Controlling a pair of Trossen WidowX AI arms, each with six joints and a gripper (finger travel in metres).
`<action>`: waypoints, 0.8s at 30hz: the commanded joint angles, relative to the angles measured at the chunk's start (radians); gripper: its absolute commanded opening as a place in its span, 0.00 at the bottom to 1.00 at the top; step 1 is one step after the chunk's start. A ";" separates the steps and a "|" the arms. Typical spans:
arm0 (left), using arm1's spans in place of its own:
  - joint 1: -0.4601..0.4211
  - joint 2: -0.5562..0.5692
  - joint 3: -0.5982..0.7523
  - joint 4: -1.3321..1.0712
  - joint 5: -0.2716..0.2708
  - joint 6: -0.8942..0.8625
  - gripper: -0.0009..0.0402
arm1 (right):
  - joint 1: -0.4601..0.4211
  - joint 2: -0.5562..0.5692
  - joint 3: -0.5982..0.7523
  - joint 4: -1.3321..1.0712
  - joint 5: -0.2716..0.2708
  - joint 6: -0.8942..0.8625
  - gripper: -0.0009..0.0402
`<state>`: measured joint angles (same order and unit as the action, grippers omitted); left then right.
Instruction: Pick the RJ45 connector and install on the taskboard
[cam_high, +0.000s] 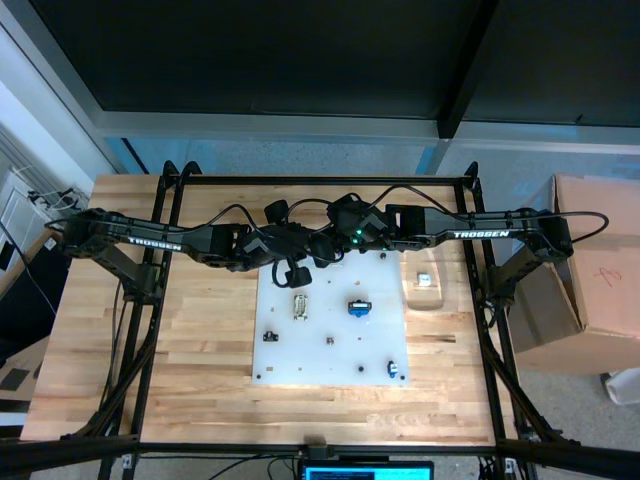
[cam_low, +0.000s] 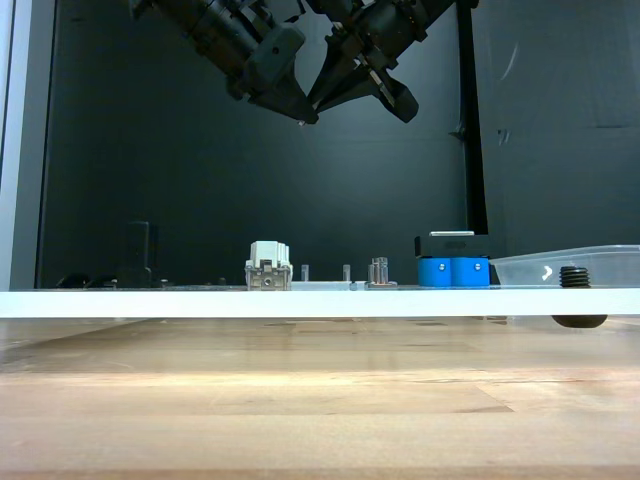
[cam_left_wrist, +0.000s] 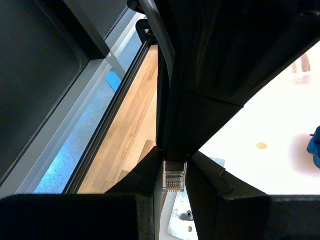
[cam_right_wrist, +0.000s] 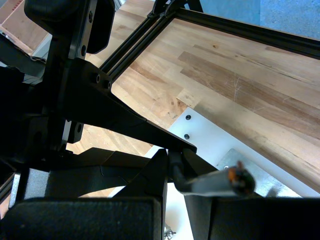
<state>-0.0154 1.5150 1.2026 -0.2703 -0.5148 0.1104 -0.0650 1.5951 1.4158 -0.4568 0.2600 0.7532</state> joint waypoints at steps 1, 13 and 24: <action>0.000 -0.001 0.001 -0.003 0.027 0.000 0.03 | 0.000 0.000 0.000 -0.001 0.002 -0.003 0.03; -0.001 -0.001 0.001 -0.002 0.065 -0.020 0.35 | 0.000 -0.002 0.000 -0.002 0.002 -0.008 0.02; -0.001 -0.004 0.001 -0.024 0.182 -0.068 0.39 | 0.013 -0.048 0.000 -0.116 0.011 -0.085 0.02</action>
<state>-0.0154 1.5093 1.2057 -0.2813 -0.3447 0.0528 -0.0555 1.5585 1.4155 -0.5365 0.2600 0.6781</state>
